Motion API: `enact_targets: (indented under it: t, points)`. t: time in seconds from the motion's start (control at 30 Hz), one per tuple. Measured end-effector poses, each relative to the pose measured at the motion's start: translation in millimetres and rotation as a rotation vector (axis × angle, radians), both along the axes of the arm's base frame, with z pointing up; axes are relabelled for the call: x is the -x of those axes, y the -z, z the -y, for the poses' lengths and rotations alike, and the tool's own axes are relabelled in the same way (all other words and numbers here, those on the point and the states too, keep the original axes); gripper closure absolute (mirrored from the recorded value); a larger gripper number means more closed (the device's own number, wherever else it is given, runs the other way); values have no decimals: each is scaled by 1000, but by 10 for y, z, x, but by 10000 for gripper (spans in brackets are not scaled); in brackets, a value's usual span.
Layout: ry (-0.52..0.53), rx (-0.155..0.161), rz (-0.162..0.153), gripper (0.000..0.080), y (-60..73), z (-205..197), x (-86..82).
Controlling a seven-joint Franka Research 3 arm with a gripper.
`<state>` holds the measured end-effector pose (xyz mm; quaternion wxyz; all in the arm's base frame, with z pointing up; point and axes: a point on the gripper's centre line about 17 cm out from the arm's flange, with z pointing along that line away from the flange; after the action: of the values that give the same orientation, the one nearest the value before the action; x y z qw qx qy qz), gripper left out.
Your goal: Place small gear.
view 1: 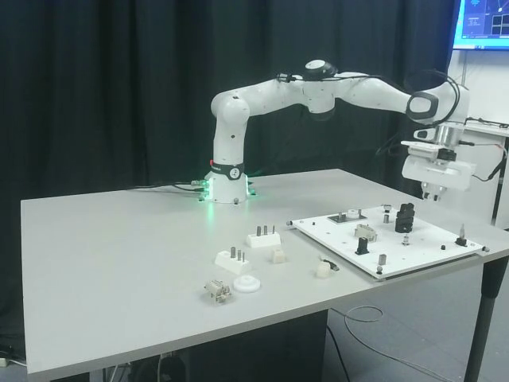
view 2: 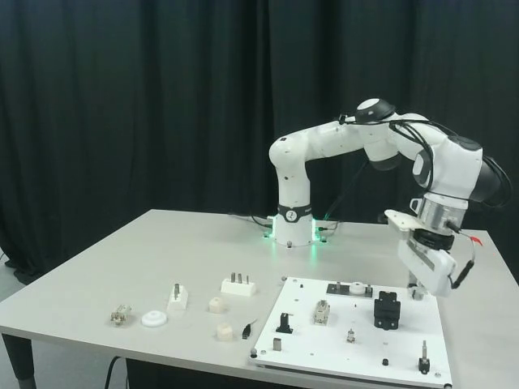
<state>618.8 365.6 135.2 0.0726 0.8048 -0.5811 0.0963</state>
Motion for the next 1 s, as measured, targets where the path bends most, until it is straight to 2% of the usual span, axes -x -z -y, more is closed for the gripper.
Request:
enact_targets:
  t: [0.3, 0.47, 0.77, 1.0]
  points:
    - [4, 71, -57, 604, -314, 423, 64]
    - [9, 117, -97, 604, -423, 709, 101]
    - [22, 190, -161, 604, -476, 1296, 105]
    - [25, 223, -206, 604, -464, 1788, 100]
